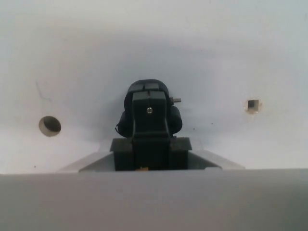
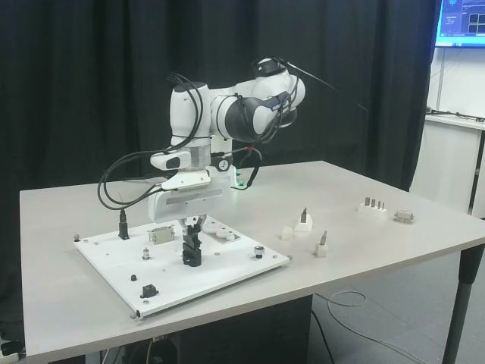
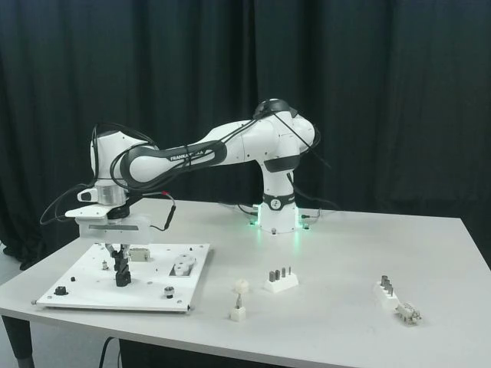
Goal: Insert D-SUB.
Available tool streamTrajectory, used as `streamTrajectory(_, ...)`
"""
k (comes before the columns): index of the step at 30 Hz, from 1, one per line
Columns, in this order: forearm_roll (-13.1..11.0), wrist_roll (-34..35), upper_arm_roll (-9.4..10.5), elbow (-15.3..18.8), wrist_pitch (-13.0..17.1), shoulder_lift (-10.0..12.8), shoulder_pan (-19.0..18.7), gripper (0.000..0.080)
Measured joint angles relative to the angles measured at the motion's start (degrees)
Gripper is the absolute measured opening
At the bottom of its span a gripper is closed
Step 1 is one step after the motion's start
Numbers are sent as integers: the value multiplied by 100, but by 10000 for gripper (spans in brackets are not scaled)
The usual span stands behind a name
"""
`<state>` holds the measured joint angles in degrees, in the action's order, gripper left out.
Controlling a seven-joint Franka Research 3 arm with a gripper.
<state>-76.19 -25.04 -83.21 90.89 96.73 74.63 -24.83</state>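
Observation:
My gripper [image 2: 191,236] hangs low over the white board [image 2: 220,274], shut on a black D-SUB plug [image 2: 190,252] that stands upright with its lower end at the board's surface. The wrist view looks down the plug [image 1: 150,110] between my fingers [image 1: 124,153], with the board [image 1: 216,67] behind it; a small screw sticks out of the plug's side. The second room view shows the gripper [image 3: 119,257] with the plug [image 3: 121,272] near the middle of the board [image 3: 92,297]. A grey metal socket [image 2: 159,234] sits on the board just behind the gripper.
The board has a round hole [image 1: 49,125], a square hole [image 1: 252,105], a small black part [image 2: 149,289] near its front corner and a white block [image 2: 220,230]. White holders with small parts [image 2: 303,224] [image 2: 372,208] stand on the grey table to the right.

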Motion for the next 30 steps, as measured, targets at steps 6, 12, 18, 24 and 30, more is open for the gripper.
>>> streamTrajectory(6, -70, 0, 1, -8, -2, -6, -9, 147)
streamTrajectory(12, -113, 0, 1, -10, -2, -6, -37, 147)
streamTrajectory(18, -113, 0, 1, -10, 5, -6, -44, 147)
streamTrajectory(24, -112, 0, 2, -8, 14, -6, -44, 147)
streamTrajectory(30, -111, -20, 2, -3, 20, -6, -44, 147)
